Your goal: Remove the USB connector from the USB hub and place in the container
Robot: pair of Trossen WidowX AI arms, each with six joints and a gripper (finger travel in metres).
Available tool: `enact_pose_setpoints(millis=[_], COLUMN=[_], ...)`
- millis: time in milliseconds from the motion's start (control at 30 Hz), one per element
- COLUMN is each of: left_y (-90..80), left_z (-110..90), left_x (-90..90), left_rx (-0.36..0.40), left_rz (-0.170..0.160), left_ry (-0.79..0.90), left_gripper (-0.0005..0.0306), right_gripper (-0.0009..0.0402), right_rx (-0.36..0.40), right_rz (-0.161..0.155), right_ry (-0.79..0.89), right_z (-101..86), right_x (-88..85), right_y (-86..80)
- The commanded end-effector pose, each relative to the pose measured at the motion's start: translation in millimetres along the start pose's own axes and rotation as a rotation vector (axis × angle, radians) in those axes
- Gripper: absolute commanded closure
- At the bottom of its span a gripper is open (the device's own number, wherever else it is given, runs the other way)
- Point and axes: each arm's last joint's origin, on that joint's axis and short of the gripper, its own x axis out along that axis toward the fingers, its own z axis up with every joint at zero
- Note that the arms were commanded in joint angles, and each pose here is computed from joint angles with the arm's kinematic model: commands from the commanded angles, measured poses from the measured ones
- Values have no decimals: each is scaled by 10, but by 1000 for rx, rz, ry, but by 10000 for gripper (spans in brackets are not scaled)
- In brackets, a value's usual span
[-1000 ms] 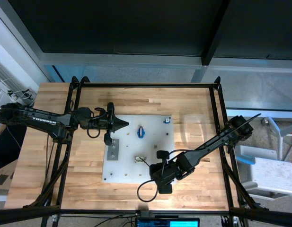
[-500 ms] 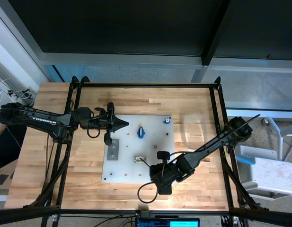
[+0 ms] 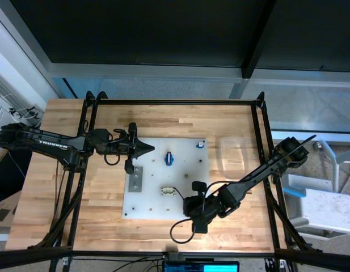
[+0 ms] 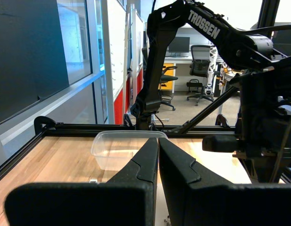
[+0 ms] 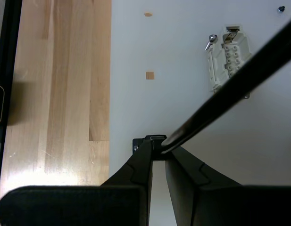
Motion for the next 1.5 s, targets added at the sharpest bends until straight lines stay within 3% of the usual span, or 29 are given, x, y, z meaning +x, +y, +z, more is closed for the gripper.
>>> enact_pose_setpoints(millis=[33,300,433,700,867,1100,1333,1500], left_y=[1,0,0,0,0,1,0,0], left_z=[-1,0,0,-1,-1,-1,-1,0], left_x=[1,1,1,1,1,1,1,1], left_rx=[0,0,0,0,0,0,0,0], left_rz=[0,0,0,0,0,0,0,0], left_ry=[0,0,0,0,0,0,0,0], left_gripper=[300,300,300,300,300,300,300,300], right_gripper=[393,393,393,393,393,393,393,393], right_rx=[1,-1,-8,-72,-105,-146,-140,-120], right_rz=[0,10,50,14,42,24,8,25], right_ry=[-13,-16,24,77,119,178,156,113], right_z=[-18,-31,-28,43,108,217,217,184], right_x=[-28,-49,-57,-67,16,19,13,-10], right_y=[7,12,9,-21,-24,-12,-19,-27])
